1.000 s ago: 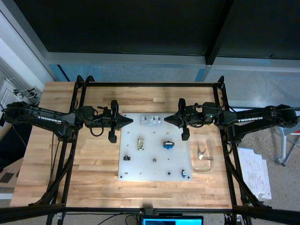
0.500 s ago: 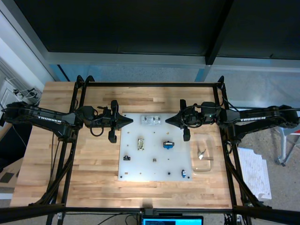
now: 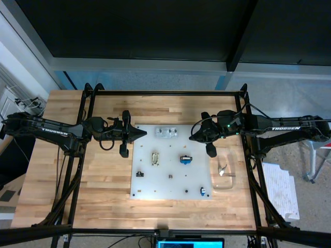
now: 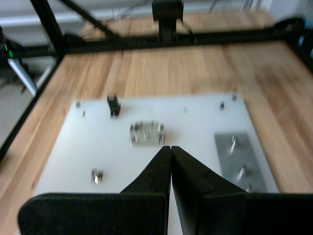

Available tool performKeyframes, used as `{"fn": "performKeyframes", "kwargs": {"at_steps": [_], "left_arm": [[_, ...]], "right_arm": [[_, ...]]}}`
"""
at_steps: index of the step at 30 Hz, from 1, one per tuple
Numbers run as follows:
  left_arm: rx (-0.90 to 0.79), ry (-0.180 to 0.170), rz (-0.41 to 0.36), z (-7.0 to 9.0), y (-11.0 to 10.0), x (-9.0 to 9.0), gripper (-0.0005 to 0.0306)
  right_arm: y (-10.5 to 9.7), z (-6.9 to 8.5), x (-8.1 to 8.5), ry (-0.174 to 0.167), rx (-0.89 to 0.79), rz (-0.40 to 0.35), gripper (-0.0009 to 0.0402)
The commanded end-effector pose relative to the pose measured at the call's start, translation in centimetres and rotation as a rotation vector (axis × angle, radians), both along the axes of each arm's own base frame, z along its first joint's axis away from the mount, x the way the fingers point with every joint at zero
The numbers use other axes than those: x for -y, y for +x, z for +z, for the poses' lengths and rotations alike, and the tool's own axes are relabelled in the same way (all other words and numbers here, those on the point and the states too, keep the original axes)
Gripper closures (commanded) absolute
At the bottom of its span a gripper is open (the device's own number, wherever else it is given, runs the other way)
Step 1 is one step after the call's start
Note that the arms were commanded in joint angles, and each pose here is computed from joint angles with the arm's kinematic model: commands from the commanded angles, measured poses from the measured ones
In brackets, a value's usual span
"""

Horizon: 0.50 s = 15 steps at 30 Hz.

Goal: Pick the RJ45 connector and install on taskboard

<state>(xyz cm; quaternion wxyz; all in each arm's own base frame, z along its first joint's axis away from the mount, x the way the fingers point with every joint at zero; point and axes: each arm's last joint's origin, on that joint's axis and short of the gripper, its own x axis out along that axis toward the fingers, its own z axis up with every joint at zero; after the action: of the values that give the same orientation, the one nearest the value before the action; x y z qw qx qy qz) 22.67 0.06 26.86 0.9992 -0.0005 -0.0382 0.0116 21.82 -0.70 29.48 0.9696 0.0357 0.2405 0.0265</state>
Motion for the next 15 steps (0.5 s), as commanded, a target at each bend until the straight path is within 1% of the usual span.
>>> {"fn": "performKeyframes", "kwargs": {"at_steps": [1,7,9,11,13,15], "left_arm": [[0.0,0.0,0.0,0.0,0.0,0.0,0.03],[0.0,0.0,0.0,0.0,0.0,0.0,0.03],[0.0,0.0,0.0,0.0,0.0,0.0,0.03],[0.0,0.0,0.0,0.0,0.0,0.0,0.03],[0.0,0.0,0.0,0.0,0.0,0.0,0.03],[0.0,0.0,0.0,0.0,0.0,0.0,0.03]], "right_arm": [[-0.5,0.3,0.0,-0.001,-0.086,0.0,0.0393],[-1.6,1.1,-0.2,-0.006,-0.233,0.002,0.0393],[-2.1,1.5,-0.4,-0.027,-0.286,-0.011,0.0393],[-2.6,1.7,-0.7,-0.057,-0.332,-0.025,0.0393],[-3.2,1.8,-1.1,-0.081,-0.369,-0.022,0.0393],[-3.7,2.0,-1.4,-0.084,-0.395,-0.008,0.0393]]}}
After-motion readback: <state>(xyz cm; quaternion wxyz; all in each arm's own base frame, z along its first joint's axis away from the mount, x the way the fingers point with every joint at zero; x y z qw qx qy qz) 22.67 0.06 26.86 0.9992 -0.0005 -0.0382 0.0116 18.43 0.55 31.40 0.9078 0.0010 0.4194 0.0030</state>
